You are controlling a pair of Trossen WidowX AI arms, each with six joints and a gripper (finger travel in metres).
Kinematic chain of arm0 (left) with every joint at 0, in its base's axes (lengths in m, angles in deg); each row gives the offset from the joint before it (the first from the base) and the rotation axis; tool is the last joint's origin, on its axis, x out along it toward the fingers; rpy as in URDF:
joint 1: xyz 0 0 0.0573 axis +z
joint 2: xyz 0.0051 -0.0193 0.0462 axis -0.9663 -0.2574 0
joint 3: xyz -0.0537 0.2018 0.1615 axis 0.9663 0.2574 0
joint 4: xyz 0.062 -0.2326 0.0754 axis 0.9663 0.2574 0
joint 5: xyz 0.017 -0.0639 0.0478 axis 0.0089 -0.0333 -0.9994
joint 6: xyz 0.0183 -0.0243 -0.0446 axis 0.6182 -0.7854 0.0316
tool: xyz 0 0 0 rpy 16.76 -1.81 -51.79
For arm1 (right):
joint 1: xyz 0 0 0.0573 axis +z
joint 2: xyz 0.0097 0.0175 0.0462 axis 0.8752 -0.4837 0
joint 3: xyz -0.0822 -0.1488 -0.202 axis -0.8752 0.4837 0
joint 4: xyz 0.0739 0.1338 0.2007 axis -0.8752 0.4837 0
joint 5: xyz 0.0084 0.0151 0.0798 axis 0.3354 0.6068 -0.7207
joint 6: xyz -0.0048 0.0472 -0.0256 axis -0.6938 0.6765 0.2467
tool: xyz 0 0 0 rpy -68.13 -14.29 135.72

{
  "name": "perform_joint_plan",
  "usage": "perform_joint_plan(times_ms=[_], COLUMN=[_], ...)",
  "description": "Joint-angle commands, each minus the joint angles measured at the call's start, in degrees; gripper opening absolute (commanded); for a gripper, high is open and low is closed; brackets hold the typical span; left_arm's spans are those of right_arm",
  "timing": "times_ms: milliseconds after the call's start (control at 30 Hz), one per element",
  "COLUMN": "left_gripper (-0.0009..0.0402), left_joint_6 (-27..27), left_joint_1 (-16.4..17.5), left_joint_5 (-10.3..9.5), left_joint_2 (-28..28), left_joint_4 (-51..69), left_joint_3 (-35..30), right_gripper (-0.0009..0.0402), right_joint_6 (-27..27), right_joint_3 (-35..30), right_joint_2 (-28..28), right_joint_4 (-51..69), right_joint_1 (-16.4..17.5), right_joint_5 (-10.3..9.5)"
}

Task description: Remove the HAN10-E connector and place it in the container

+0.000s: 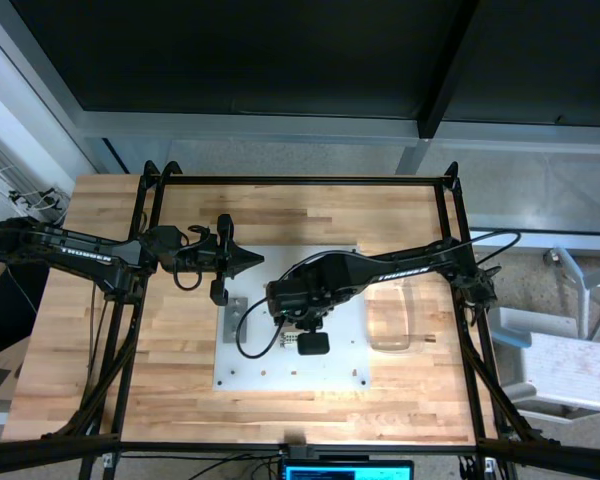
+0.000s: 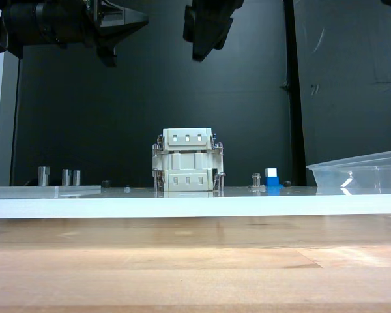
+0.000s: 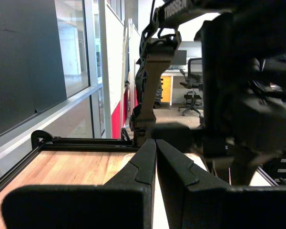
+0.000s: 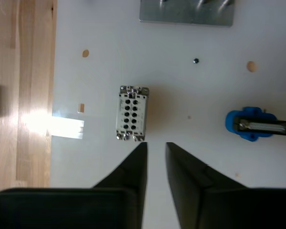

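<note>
Right gripper point(image 4: 156, 145), fingers slightly parted, hangs over the connector point(image 4: 131, 113), which stands on the board point(image 4: 190, 95) below me, slightly off-centre, long axis crossing my closing line. Left gripper point(image 3: 156, 143), pressed together, hovers farther off.

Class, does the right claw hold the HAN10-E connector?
No, the HAN10-E connector sits on the white board ahead of the open right claw; the left claw hovers shut over the board's left side.

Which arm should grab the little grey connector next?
The right one. The right claw hangs almost over the HAN10-E connector, slightly open, with the container on its side. The left claw is shut, up over the board's far corner.
</note>
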Motion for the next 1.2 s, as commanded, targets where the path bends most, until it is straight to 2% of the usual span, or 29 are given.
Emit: perform_joint_plan(times_ms=[33, 200, 267, 433, 600, 1200], left_gripper=[0.0, 0.0, 0.0, 0.0, 0.0, 0.0], left_joint_6=[0.02, 0.02, 0.02, 0.02, 0.02, 0.02], left_joint_1=[0.02, 0.0, 0.02, 0.02, 0.0, 0.02], left_joint_5=[0.02, 0.02, 0.02, 0.02, 0.02, 0.02], left_joint_2=[-0.02, -0.02, -0.02, -0.02, -0.02, -0.02], left_joint_4=[0.0, 0.0, 0.0, 0.0, 0.0, 0.02], left_joint_3=[0.0, 0.0, 0.0, 0.0, 0.0, 0.0], right_gripper=[0.0121, 0.0194, 0.0217, 0.0256, 0.026, 0.0257], right_joint_6=[0.72, 1.25, 2.12, 3.41, 3.89, 5.44], right_joint_3=[-1.31, -1.97, -1.97, -2.03, -2.03, 0.24], right_joint_2=[-2.03, -3.93, -4.59, -6.6, -8.22, -11.32], right_joint_4=[0.26, 0.31, 0.22, -0.85, -1.38, -5.73], right_joint_1=[0.17, 0.87, 1.11, 1.53, 1.81, 2.34], right_joint_5=[0.02, 0.17, 1.09, 1.31, 2.64, 2.45])
